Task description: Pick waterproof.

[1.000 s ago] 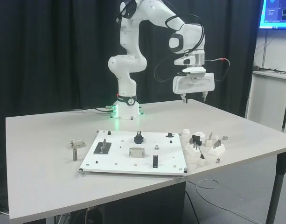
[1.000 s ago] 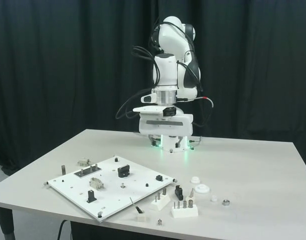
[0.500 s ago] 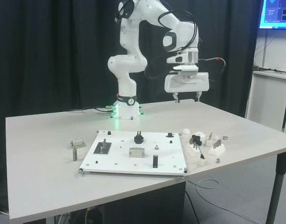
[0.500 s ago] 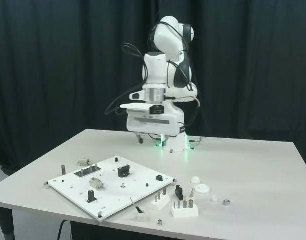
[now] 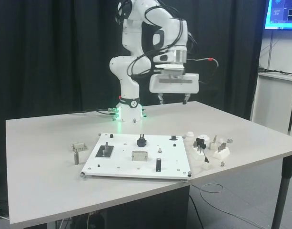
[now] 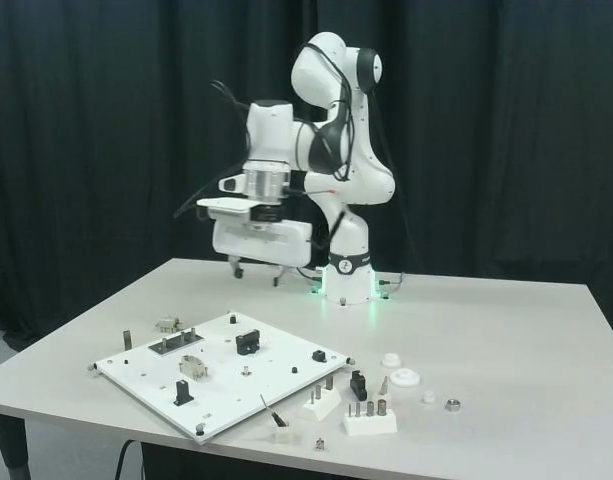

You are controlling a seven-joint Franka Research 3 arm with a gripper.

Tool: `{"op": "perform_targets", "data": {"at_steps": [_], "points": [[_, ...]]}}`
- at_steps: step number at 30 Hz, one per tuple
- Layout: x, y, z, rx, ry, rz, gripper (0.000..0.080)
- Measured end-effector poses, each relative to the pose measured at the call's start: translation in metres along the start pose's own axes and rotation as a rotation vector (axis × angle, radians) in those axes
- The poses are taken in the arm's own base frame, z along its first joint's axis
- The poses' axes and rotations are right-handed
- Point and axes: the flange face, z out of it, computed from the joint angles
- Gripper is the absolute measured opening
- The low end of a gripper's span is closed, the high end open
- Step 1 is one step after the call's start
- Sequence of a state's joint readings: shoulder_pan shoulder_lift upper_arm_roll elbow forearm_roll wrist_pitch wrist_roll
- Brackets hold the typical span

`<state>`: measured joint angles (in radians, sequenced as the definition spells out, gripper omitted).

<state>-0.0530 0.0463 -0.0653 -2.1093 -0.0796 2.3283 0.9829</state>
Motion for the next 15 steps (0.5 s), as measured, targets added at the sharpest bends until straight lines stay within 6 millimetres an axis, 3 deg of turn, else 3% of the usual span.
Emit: {"op": "perform_targets", "data": {"at_steps": [15], "points": [[0.074,0.068,0.005,-0.046,0.025,0.096,0.0800]]}}
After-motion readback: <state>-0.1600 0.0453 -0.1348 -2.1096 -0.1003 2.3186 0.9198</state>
